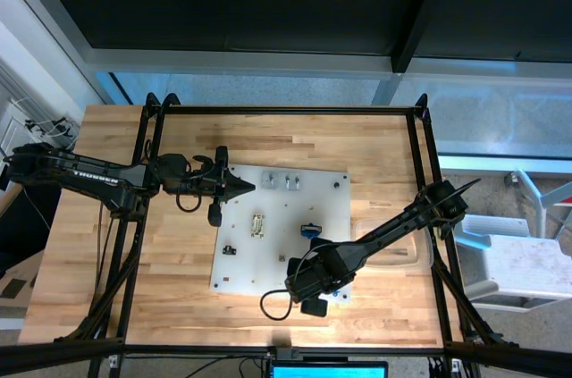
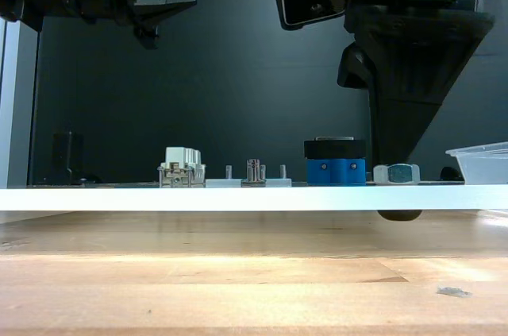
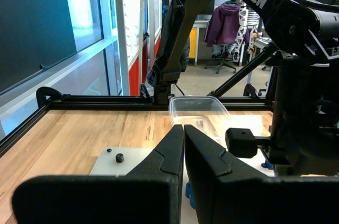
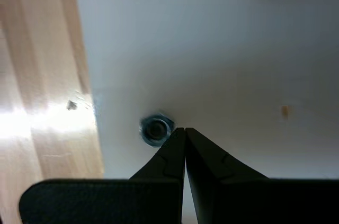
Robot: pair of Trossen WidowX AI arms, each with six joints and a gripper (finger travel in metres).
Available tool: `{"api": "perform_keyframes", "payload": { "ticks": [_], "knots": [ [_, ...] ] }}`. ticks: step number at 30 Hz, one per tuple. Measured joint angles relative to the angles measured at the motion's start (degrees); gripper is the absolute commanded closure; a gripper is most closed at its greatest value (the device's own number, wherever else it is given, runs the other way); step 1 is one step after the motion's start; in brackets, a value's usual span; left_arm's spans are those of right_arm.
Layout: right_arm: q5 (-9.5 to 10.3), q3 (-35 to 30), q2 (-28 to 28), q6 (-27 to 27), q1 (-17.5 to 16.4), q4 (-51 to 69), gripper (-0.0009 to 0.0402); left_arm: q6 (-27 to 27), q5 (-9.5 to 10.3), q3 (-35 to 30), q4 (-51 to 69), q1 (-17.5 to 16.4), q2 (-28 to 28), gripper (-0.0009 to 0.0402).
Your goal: Pick the M12 fastener and fasten on the M12 threads
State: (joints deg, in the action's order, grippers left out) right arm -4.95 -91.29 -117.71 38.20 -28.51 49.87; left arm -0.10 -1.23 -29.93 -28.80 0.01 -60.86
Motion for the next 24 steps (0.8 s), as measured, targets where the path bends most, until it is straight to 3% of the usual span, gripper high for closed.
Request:
{"api": "perform_keyframes", "payload": {
  "ticks": [14, 20, 23, 24],
  "knots": [
    [0.46, 0.6, 0.0, 1.6, 0.0, -0.7, 0.0393, 0.0, 0.0, 0.0, 0.0, 0.0, 0.0, 0.0393],
    [6.21, 0.6, 0.0, 1.6, 0.2, -0.6, 0.0393, 0.0, -0.02, 0.0, 0.0, 0.0, 0.0, 0.0393],
    [11.26, 0.7, 0.0, 1.5, 0.0, -0.5, 0.0393, 0.0, 0.0, 0.0, 0.0, 0.0, 0.0, 0.0393],
    [12.11, 0.7, 0.0, 1.5, -0.2, -0.5, 0.0393, 0.0, 0.0, 0.0, 0.0, 0.0, 0.0, 0.0393]
  ]
}}
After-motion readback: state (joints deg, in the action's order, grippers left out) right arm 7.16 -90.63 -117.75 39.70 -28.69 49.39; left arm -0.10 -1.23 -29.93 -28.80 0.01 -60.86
